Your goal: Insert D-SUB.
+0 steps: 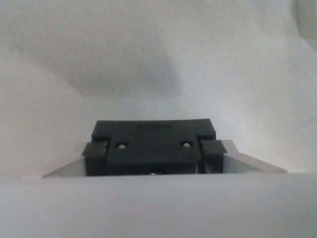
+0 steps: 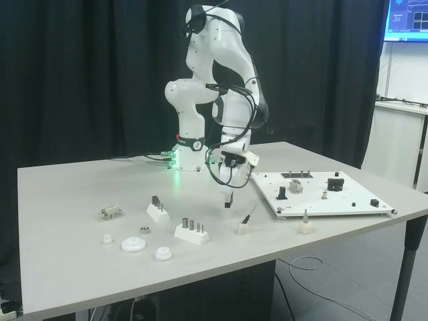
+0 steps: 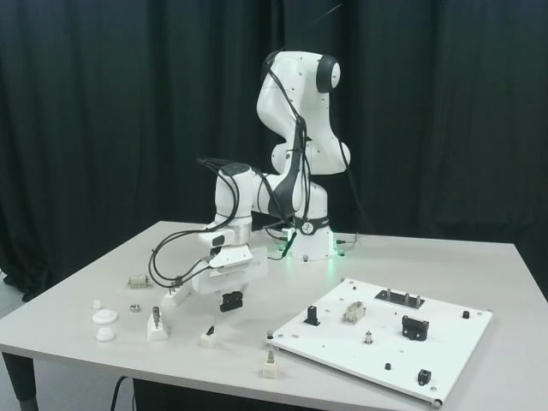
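no legible text anywhere, monitor [image 2: 406, 20] perhaps shows writing (unreadable)

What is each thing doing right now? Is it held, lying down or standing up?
D-SUB connector: held in the tool, lifted off the table.
tool: shut on the D-SUB connector, above the table.
white board: lying flat on the table, apart from the tool.
white gears: lying flat on the table.

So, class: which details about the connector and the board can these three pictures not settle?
- Wrist view: the D-SUB connector's mating face is hidden behind a white band across the foreground.
- First room view: the pincer and connector are too small to separate.
- Second room view: the board's D-SUB socket is too small to identify.
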Controlling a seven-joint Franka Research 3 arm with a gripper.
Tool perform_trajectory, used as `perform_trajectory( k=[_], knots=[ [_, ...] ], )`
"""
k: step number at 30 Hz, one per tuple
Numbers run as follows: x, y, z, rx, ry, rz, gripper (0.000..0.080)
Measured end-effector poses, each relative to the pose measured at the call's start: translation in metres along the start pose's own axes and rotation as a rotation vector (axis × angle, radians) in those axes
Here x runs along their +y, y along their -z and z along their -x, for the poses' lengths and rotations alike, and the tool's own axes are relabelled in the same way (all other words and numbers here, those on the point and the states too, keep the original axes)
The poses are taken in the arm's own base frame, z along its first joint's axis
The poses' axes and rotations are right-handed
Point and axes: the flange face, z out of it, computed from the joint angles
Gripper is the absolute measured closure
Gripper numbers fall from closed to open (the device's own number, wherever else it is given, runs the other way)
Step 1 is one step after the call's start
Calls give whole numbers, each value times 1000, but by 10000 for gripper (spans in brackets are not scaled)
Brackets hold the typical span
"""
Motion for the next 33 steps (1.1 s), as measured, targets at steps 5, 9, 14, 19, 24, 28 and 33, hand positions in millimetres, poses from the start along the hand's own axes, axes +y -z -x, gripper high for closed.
perform_trajectory(
  k=[5,9,14,19,24,28,33],
  knots=[
    [2,8,-3,-4,-3,-6,415],
    [4,12,-5,-9,-5,-9,416],
    [6,16,-7,-8,-9,-9,416],
    [8,18,-8,-8,-11,-9,416],
    [9,21,-10,-6,-12,-9,416],
    [10,23,-12,-2,-12,-8,416],
    [12,26,-14,5,-17,-6,416]
  ],
)
